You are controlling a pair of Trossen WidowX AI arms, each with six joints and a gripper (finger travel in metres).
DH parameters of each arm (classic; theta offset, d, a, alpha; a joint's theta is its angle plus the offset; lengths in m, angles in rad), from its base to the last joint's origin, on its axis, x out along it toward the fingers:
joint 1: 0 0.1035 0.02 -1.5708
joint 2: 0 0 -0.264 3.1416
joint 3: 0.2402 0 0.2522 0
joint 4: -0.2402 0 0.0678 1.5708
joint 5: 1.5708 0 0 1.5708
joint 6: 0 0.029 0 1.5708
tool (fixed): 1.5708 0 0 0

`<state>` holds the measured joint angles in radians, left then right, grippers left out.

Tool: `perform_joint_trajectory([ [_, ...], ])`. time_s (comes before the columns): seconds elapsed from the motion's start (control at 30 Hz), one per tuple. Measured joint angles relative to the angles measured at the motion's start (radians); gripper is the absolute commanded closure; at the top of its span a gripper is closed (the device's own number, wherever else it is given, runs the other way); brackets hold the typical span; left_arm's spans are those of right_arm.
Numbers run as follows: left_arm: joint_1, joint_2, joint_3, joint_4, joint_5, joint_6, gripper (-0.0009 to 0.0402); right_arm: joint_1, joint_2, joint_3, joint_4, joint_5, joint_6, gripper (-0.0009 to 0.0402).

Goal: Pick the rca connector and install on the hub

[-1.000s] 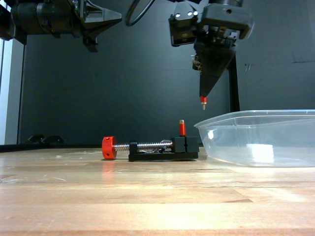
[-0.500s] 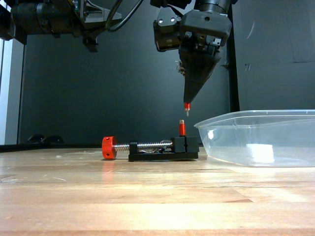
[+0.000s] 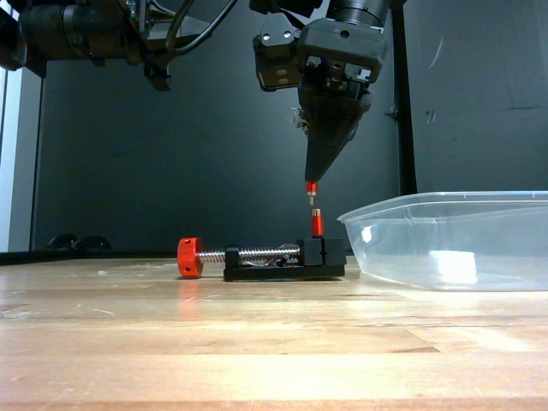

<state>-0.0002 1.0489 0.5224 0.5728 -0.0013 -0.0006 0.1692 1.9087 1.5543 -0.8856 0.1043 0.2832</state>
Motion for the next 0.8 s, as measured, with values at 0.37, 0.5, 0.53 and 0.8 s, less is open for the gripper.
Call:
perform_joint_trajectory([
  [0.37, 0.000, 0.000, 0.000, 0.000, 0.000, 0.000, 0.0393, 0.001, 0.000, -0.002, -0.014, 0.000, -0.002, 0.0393],
  [0.5, 0.000, 0.000, 0.000, 0.000, 0.000, 0.000, 0.0393, 0.001, 0.000, -0.002, -0.013, 0.000, -0.002, 0.0393],
  [0.53, 0.000, 0.000, 0.000, 0.000, 0.000, 0.000, 0.0393, 0.002, 0.000, -0.003, -0.011, 0.000, -0.002, 0.0393],
  [0.8, 0.000, 0.000, 0.000, 0.000, 0.000, 0.000, 0.0393, 0.003, 0.000, -0.014, 0.004, -0.001, -0.003, 0.0393],
])
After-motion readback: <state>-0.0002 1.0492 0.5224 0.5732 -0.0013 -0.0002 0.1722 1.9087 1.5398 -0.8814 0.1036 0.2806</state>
